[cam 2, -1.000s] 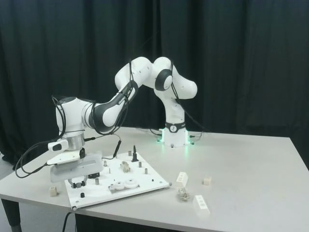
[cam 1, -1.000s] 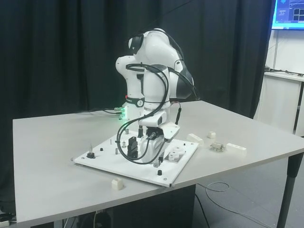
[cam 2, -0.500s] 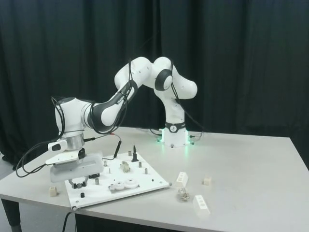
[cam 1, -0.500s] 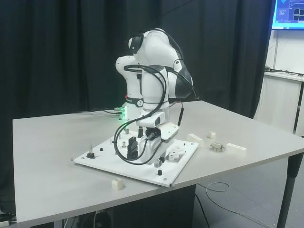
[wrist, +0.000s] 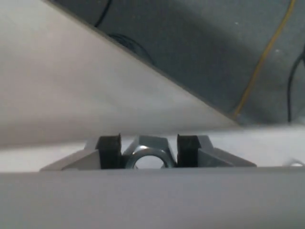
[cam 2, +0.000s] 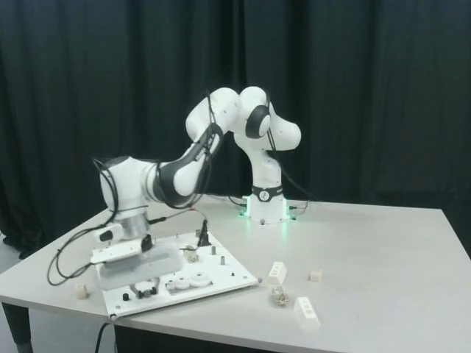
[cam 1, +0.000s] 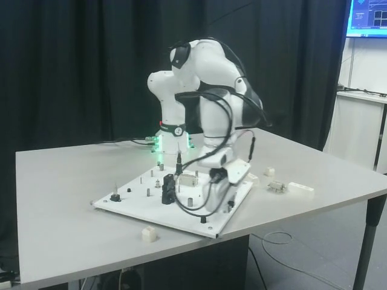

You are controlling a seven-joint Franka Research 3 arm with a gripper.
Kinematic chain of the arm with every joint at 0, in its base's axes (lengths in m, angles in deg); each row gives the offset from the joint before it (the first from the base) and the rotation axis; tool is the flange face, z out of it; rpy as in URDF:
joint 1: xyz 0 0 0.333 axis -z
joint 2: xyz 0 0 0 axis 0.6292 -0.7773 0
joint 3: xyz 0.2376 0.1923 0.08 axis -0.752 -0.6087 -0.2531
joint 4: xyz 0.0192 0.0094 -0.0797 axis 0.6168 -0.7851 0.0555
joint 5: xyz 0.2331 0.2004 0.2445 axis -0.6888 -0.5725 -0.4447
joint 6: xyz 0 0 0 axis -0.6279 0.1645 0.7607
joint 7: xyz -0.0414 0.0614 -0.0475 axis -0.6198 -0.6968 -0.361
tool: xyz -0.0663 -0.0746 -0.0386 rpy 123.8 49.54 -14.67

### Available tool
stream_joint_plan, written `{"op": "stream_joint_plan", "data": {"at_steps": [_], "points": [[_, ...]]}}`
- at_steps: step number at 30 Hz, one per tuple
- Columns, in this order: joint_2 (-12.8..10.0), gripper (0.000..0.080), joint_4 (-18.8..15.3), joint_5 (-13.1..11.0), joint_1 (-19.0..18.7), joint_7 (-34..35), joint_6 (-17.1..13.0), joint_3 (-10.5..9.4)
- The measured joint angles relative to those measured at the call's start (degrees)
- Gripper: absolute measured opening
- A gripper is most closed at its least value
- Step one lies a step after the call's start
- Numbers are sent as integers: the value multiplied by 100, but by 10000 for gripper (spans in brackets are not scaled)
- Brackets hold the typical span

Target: Place bolt 4.

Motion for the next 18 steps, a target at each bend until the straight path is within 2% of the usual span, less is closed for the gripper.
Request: {"op": "stream_joint_plan", "data": {"at_steps": [9,18], "points": [[0,249,-188,-5,-546,656,-7,40],[0,249,-446,23,-1112,1265,-96,278]]}}
